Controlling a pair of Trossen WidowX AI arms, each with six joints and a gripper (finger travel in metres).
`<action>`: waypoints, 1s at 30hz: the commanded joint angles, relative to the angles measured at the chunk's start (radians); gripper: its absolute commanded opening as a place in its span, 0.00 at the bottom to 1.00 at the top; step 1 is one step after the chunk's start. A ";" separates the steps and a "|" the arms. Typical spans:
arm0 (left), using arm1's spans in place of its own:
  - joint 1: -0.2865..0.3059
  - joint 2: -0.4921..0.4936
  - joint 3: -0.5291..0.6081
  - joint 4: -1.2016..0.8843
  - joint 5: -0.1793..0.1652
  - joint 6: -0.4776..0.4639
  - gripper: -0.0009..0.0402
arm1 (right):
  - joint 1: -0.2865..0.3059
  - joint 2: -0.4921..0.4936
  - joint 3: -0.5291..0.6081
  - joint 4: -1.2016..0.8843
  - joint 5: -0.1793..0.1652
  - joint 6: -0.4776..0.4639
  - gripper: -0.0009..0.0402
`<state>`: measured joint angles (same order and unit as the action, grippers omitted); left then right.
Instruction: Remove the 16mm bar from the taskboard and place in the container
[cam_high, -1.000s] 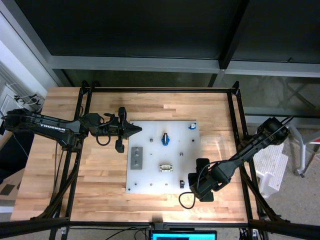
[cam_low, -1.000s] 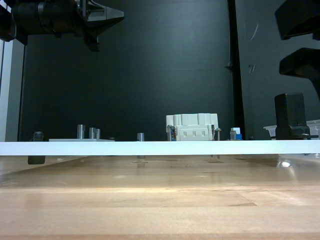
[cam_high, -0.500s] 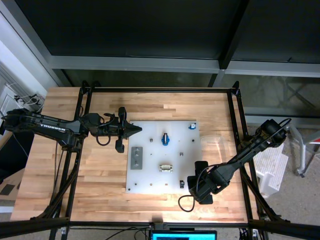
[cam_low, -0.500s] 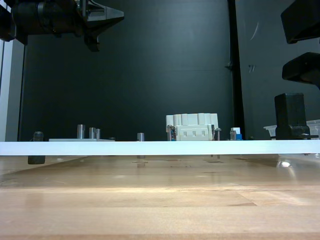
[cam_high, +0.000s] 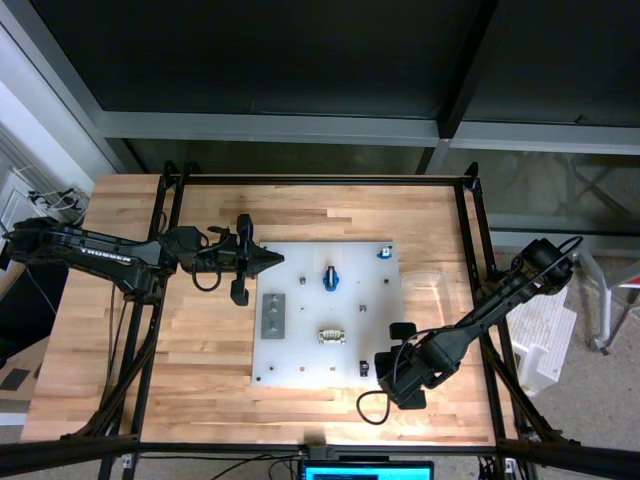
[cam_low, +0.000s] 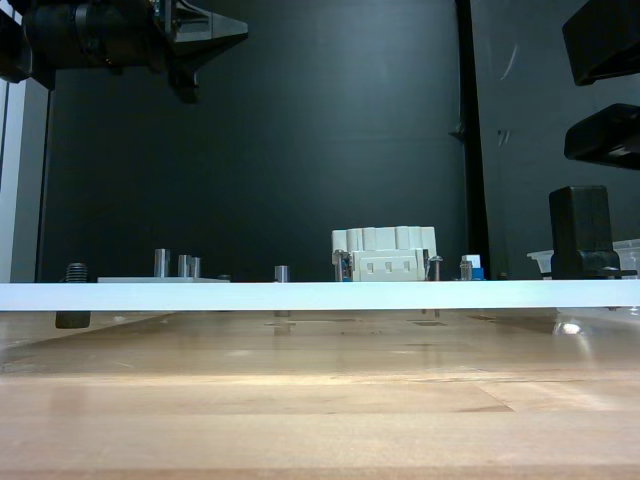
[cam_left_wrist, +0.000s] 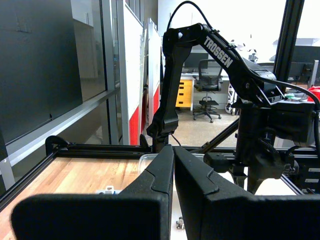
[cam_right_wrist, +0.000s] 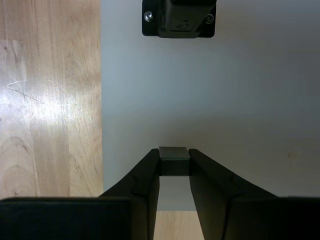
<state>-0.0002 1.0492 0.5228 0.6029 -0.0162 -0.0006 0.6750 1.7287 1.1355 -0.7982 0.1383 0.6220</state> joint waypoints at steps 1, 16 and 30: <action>0.000 0.000 0.000 0.000 0.000 0.000 0.02 | 0.000 -0.007 0.000 0.000 0.000 0.000 0.09; 0.000 0.000 0.000 0.000 0.000 0.000 0.02 | -0.008 -0.115 0.001 -0.011 0.000 -0.001 0.04; 0.000 0.000 0.000 0.000 0.000 0.000 0.02 | -0.063 -0.277 0.001 -0.061 0.000 -0.001 0.04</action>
<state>-0.0002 1.0489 0.5224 0.6025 -0.0158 -0.0010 0.6163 1.4590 1.1355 -0.8570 0.1383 0.6205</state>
